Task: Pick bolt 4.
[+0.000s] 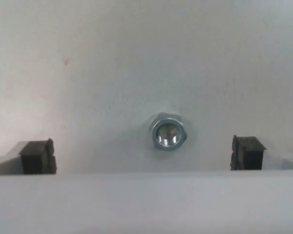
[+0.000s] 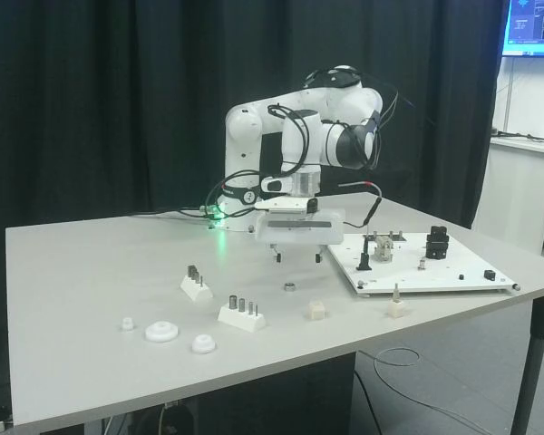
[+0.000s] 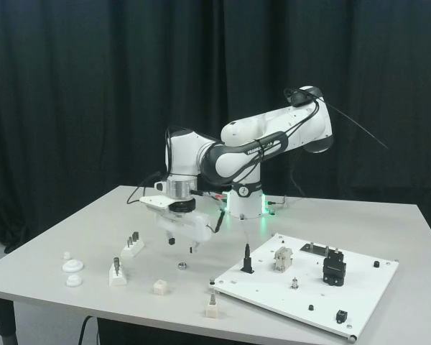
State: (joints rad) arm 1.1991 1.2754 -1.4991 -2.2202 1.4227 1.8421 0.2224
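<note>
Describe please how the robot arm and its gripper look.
The arm is white with rounded segments, black joint bands, black lettering and black cables along it. A green light glows at its base. The gripper has a white body and two black fingertips.

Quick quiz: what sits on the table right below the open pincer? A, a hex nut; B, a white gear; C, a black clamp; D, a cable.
A: the wrist view shows a hex nut lying on the grey table, centred under the pincer.

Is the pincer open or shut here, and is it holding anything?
Open and empty: the pincer has its fingertips wide apart, with a nut lying flat between them.
</note>
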